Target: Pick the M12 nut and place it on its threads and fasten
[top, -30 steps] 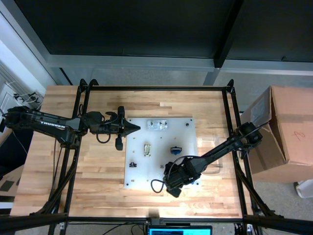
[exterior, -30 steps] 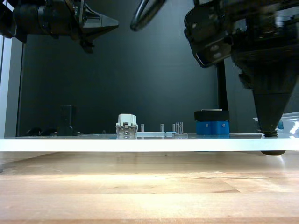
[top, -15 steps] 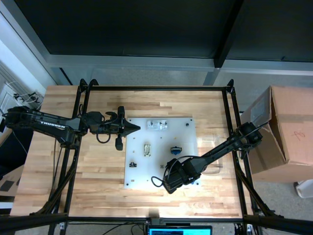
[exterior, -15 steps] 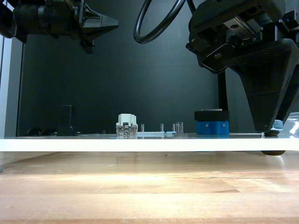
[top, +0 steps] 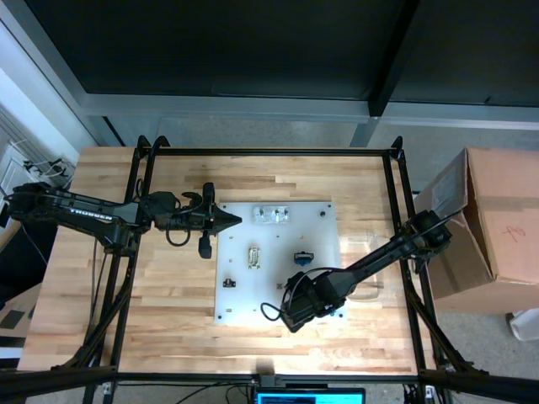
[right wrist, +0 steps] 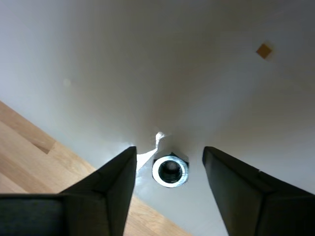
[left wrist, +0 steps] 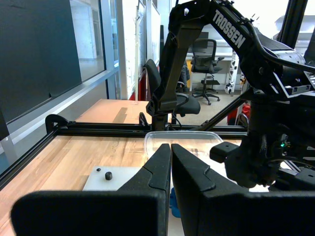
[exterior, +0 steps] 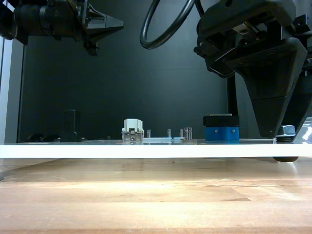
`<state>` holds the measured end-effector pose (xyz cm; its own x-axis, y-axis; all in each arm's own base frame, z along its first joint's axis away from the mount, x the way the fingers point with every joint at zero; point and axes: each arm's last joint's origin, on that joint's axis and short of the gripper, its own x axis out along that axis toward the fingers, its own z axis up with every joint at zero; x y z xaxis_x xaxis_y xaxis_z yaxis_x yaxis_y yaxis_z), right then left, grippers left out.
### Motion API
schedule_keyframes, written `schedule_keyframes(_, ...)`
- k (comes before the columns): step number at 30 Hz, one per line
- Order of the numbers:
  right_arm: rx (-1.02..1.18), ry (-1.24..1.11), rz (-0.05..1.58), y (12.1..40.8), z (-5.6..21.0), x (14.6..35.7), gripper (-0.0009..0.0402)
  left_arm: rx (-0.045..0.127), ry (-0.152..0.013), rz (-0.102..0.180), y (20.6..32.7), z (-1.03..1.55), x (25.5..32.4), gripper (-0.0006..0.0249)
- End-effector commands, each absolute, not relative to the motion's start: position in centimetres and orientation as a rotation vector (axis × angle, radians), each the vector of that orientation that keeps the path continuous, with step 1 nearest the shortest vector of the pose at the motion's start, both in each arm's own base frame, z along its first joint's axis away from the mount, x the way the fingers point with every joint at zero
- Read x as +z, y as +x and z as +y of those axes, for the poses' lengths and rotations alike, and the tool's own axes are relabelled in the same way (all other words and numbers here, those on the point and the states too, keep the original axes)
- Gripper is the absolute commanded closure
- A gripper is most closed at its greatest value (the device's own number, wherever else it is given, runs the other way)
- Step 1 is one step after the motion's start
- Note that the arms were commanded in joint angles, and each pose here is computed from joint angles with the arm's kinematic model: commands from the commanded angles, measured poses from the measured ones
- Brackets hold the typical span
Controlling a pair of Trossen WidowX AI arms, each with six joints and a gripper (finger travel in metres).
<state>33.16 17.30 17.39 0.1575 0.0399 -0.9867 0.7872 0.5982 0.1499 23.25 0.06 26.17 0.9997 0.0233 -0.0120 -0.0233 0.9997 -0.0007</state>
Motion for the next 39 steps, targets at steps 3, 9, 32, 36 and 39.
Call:
schedule_keyframes(3,-0.607,0.800,1.314,33.0,17.2,18.8,0.0155,0.023,-0.001,0.012,23.3,0.06,26.16,0.0243)
schedule_keyframes(9,-0.529,0.697,1.331,32.9,16.9,21.4,0.0146,0.024,-0.001,0.012,23.3,0.07,26.16,0.0243)
schedule_keyframes(32,-0.079,0.178,1.417,33.2,16.6,21.5,0.0400,0.023,-0.001,0.012,23.3,0.06,26.16,0.0243)
schedule_keyframes(36,-0.048,0.138,1.418,33.4,17.0,21.0,0.0385,0.023,-0.001,0.012,23.3,0.06,26.16,0.0243)
schedule_keyframes(39,-0.044,0.130,1.425,33.6,17.1,20.5,0.0394,0.024,-0.001,0.012,23.3,0.07,26.16,0.0243)
